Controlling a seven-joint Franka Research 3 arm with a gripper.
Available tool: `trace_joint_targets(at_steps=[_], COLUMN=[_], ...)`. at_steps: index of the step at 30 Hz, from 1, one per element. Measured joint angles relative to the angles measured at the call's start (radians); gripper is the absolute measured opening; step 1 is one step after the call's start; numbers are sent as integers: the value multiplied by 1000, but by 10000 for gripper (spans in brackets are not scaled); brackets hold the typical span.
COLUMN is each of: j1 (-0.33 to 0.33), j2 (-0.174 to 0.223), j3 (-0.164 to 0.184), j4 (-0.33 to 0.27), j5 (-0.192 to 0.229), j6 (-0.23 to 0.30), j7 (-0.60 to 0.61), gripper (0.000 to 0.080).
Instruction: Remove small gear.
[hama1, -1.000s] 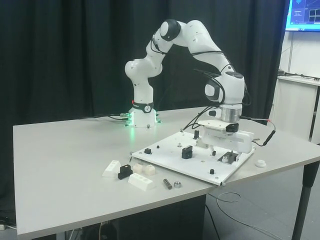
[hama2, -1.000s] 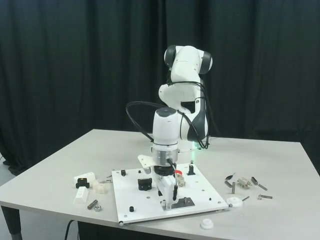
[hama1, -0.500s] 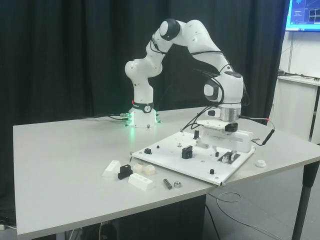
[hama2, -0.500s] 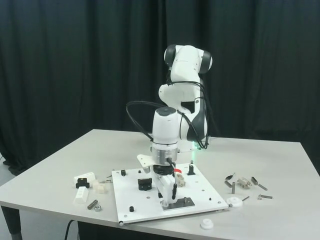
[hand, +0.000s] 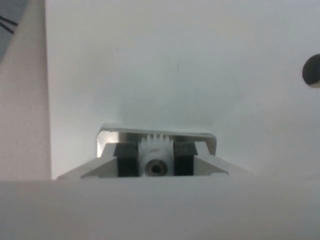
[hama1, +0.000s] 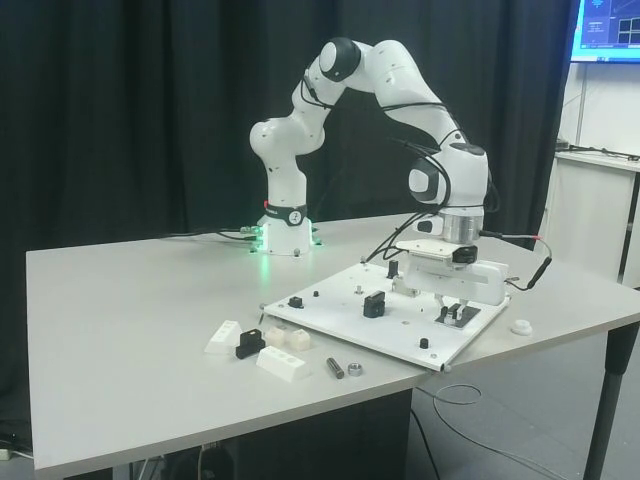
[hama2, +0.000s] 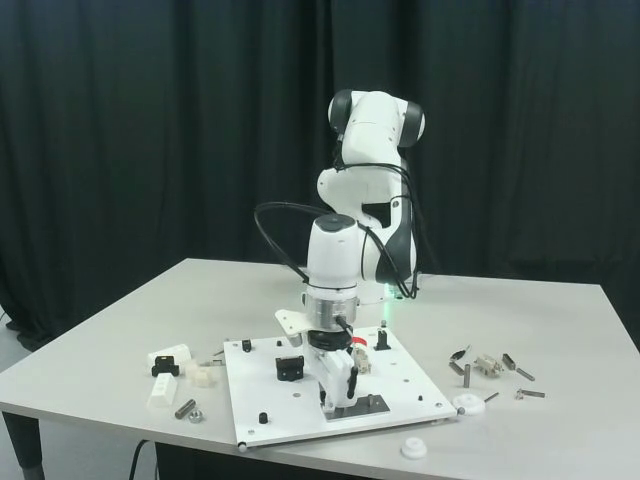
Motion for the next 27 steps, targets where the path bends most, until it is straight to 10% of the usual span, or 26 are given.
trace_joint_targets(at_steps=[27], j1=[-5], j2=[4], j3=[2], j4=[16], j5=[-3], j6=[-22], j7=[-72], gripper=[142])
